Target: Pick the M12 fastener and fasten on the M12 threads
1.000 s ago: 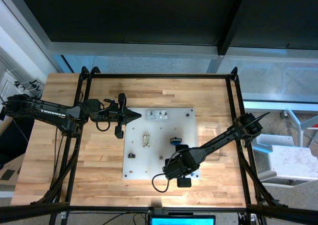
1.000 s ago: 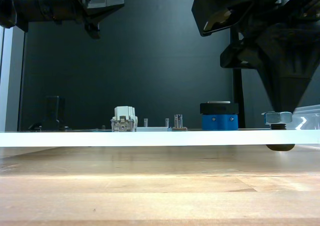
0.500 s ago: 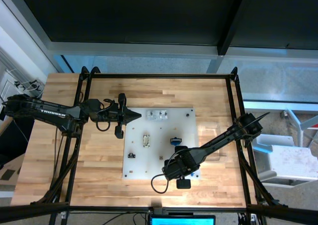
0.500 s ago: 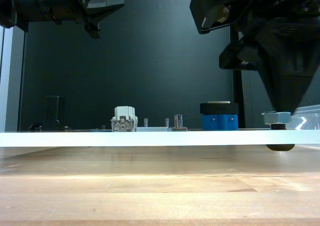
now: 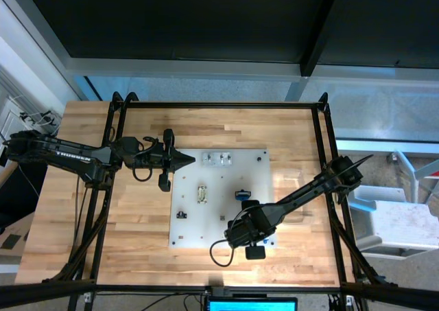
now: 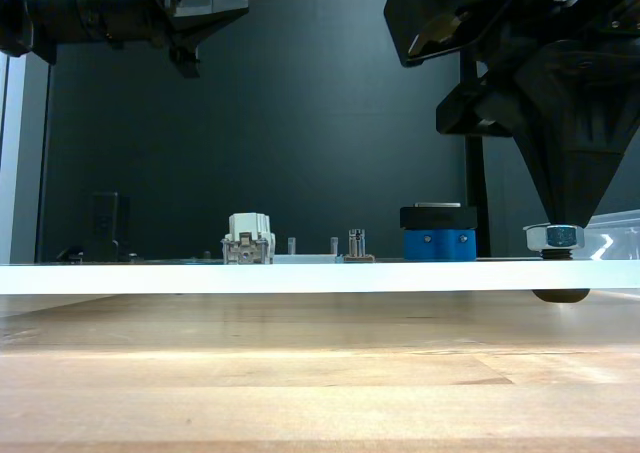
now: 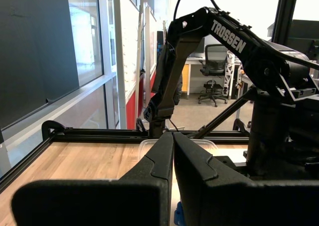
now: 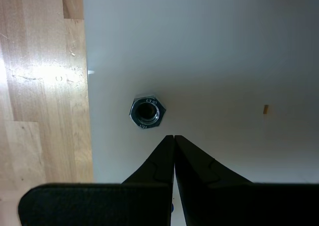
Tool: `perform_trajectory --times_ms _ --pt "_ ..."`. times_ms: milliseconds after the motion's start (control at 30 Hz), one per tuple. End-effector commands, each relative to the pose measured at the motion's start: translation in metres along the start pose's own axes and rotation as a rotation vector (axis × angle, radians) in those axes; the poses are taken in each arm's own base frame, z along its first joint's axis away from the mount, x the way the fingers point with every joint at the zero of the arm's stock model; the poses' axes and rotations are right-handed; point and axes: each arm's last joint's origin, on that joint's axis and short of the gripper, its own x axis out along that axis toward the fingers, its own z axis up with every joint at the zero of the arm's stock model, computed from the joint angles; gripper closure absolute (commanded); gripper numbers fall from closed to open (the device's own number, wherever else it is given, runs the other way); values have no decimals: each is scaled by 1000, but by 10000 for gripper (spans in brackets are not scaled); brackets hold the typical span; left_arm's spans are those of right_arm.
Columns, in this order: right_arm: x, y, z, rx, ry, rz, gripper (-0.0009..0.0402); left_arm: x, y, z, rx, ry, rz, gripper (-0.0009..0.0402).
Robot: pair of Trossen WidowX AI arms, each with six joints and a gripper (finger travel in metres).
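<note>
As the silver nut, on its stud lower right, is likely rigid, light, slick, grip opposite flats. Fingers closed, empty: right gripper above it, left gripper upper left.

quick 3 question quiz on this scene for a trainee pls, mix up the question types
1. True or false: the right gripper has the silver nut clamped between its fingers.
2. Where is the nut? A) in the clear tray B) on its stud near the board's near right edge C) on the wooden table
3. In one word, how do the fingers of the left gripper stand as it hangs raised by the board's left edge?
Key: 1 false, its shut fingertips hold nothing. 2 B. 3 shut.
</note>
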Motion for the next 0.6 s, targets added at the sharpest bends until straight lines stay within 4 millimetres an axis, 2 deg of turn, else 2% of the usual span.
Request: perform_trajectory --times_ms 33,367,533,600 --pt "3 0 1 2 -8 -26 393 0 0 0 0 0 0 393" --pt "10 2 4 -7 -6 -3 393 0 0 0 0 0 0 393" --pt "1 8 0 -99 78 248 393 0 0 0 0 0 0 393" --pt "-2 8 -1 -114 76 251 393 0 0 0 0 0 0 393"
